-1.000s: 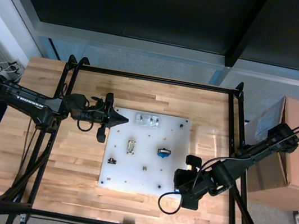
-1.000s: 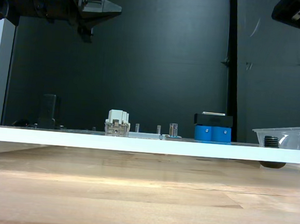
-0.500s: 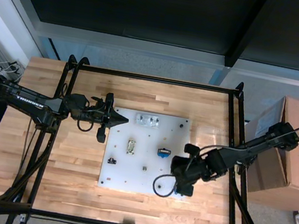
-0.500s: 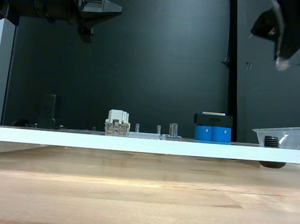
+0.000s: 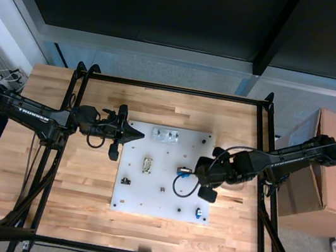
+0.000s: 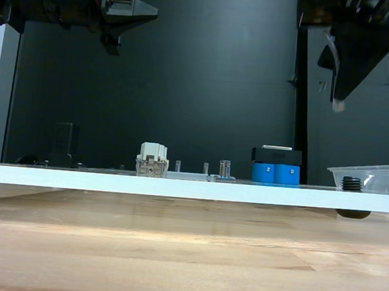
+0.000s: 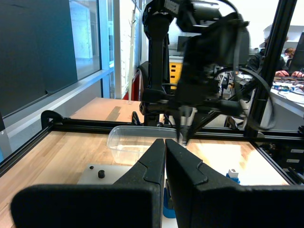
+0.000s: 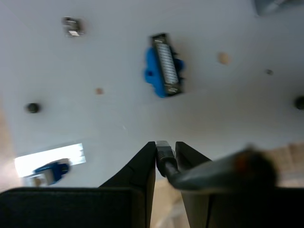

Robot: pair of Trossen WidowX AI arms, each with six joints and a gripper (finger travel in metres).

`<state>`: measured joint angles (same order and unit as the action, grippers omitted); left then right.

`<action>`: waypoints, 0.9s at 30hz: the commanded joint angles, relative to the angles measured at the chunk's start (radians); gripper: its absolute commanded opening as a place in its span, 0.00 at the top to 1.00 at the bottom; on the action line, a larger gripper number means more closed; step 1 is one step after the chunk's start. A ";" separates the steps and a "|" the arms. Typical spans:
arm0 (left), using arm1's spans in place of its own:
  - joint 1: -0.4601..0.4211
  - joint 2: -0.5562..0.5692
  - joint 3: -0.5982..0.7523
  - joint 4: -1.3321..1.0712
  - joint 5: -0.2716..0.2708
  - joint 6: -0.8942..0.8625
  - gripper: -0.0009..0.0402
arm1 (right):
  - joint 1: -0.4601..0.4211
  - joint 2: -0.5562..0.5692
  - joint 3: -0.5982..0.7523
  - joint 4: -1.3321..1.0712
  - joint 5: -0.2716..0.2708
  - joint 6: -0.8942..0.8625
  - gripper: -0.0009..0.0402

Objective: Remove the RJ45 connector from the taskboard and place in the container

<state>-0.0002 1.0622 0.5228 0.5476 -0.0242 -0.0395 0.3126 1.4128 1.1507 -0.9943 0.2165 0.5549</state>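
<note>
Since the earlier frames the right tool (image 5: 199, 174) has swung from the taskboard's (image 5: 144, 193) near right corner to high above its right half. On the table (image 5: 79, 201), the clear container (image 6: 381, 175) sits just beside the taskboard's right edge. The left tool (image 7: 165, 159) hovers over the taskboard's far left edge, clenched on nothing. The right tool grips the RJ45 connector (image 8: 163, 153), clear of the taskboard, its cable (image 5: 183, 186) dangling. Removal looks done; carrying it to the container and releasing remain.
</note>
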 commanded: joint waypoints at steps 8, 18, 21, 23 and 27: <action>0.000 0.000 0.000 0.000 0.000 0.000 0.98 | -0.097 -0.077 -0.070 0.002 0.001 0.002 0.60; 0.000 0.000 0.000 0.000 0.000 0.000 0.98 | -0.146 -0.172 -0.141 -0.026 0.001 -0.002 0.41; 0.000 0.000 0.000 0.000 0.000 0.000 0.98 | -0.147 -0.201 -0.172 -0.033 0.001 0.007 0.39; 0.000 0.000 0.000 0.000 0.000 0.000 0.98 | -0.147 -0.218 -0.187 -0.041 0.001 0.014 0.39; 0.000 0.000 0.000 0.000 0.000 0.000 0.98 | -0.146 -0.230 -0.192 -0.042 0.001 0.014 0.40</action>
<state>-0.0002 1.0622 0.5228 0.5476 -0.0238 -0.0395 0.1654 1.1835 0.9577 -1.0359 0.2169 0.5674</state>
